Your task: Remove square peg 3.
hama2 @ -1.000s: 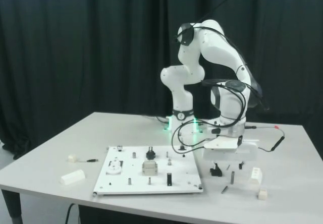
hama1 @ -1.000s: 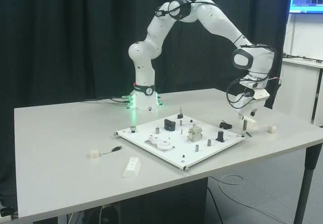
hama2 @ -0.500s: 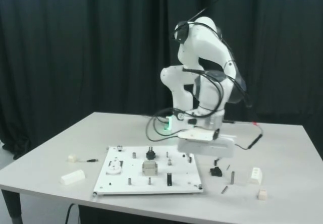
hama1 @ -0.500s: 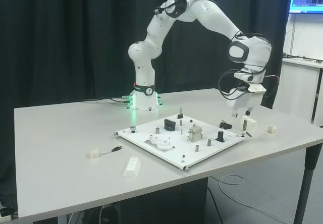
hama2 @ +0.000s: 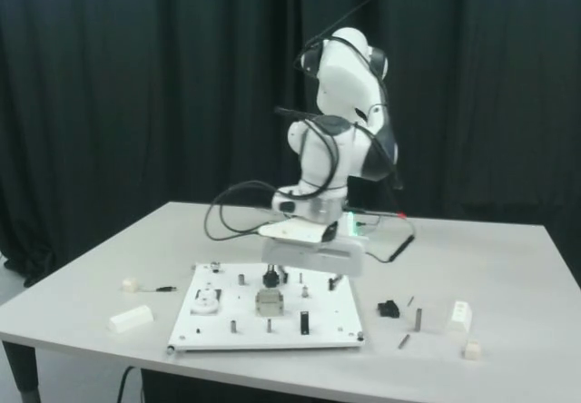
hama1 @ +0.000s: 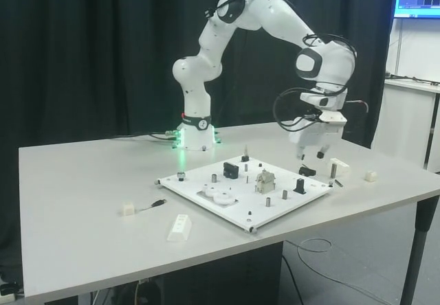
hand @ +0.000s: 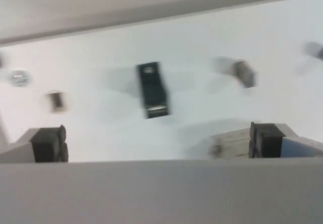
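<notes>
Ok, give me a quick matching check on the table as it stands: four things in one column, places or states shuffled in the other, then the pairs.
Things:
1. gripper
2. white block
3. small black part
4. arm's base

Places or states:
A. lit green at the foot
B. on the table close beside the white board, off it
C. open, holding nothing, in the air over the board
D. on the table near its front edge, apart from the board

Pairs: 1-C, 2-D, 3-B, 4-A
</notes>
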Robot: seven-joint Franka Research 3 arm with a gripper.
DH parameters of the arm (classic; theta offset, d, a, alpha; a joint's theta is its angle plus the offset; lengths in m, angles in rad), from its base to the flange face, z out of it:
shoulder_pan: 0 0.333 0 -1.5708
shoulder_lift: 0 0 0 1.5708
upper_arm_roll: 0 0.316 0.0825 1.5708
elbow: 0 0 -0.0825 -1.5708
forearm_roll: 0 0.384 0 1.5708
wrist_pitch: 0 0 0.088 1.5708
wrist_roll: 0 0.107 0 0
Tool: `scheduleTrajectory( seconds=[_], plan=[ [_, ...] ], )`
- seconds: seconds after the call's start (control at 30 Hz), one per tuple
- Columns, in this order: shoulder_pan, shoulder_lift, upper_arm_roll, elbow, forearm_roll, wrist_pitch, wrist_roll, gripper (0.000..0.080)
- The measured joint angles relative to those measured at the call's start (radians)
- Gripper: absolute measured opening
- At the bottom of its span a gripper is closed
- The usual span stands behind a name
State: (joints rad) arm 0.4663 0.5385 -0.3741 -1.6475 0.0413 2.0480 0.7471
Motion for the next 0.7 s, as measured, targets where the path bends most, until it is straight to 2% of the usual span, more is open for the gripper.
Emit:
scheduleTrajectory(
  seconds=[0.3,0.7],
  plan=[
    [-0.078,0.003,0.022,0.001,-0.003,0.0,-0.083,0.08],
    [-0.166,0.038,0.082,0.001,-0.003,0.006,-0.137,0.08]
  ],
)
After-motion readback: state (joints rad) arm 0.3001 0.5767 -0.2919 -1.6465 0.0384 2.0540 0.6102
